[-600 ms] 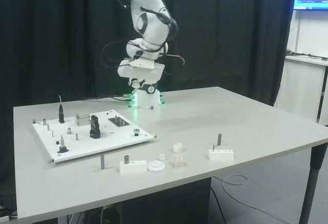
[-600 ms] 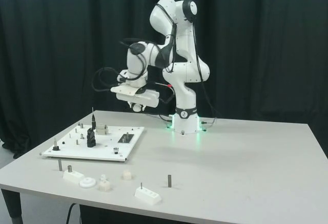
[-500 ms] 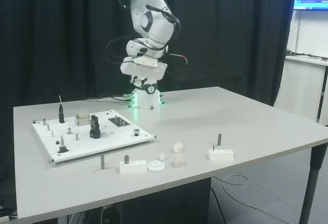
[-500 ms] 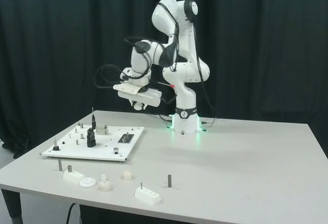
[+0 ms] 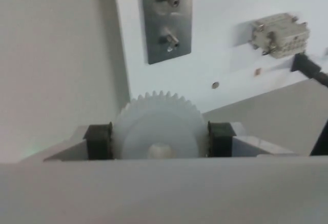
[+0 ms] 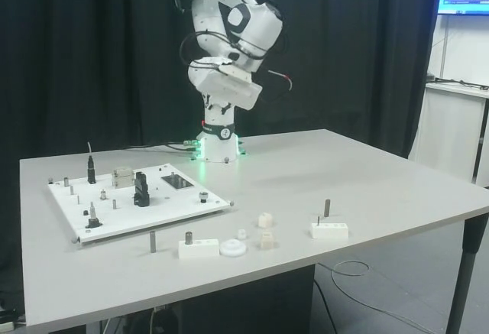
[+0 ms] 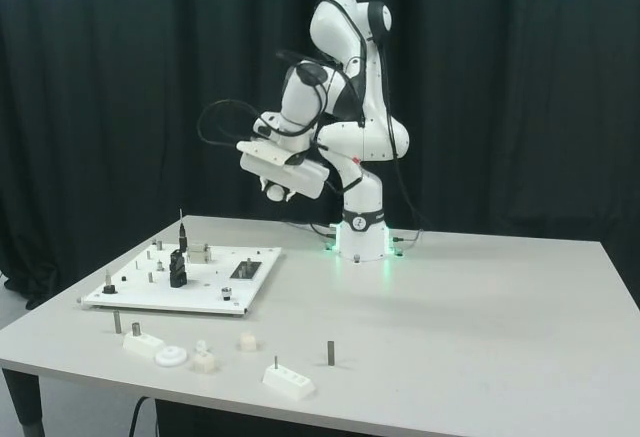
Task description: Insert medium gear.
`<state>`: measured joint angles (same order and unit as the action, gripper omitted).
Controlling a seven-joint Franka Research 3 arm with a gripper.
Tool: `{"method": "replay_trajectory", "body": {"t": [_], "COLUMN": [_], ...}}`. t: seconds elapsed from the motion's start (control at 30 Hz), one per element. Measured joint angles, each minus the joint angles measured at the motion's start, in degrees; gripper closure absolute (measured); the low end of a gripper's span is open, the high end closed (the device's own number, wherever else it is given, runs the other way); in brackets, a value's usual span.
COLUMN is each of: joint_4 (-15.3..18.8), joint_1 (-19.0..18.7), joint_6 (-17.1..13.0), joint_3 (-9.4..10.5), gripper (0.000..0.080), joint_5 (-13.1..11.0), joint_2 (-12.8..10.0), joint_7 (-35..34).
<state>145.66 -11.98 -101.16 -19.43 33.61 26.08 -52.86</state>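
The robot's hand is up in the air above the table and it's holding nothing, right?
Not quite. The hand is up in the air above the grey table, but it isn't holding nothing: the wrist view shows a white gear gripped between its two black fingers.

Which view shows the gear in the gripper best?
The wrist view: the white gear fills the middle of the picture, teeth visible, clamped between the gripper's two black pads. In the second room view it is only a small white disc under the hand, high above the table. In the first room view I cannot make it out.
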Motion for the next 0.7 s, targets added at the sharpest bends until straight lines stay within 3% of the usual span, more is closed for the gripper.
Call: {"method": "replay_trajectory", "body": {"t": [0.33, 0.7], "joint_4": [-0.50, -0.50], "joint_1": [0.00, 0.00], "joint_6": [0.63, 0.63], "joint_3": [2.43, 3.06], "gripper": [0.0406, 0.0406], "joint_5": [1.05, 1.29], "joint_2": [3.51, 5.96], "joint_7": [-0.55, -0.33]}}
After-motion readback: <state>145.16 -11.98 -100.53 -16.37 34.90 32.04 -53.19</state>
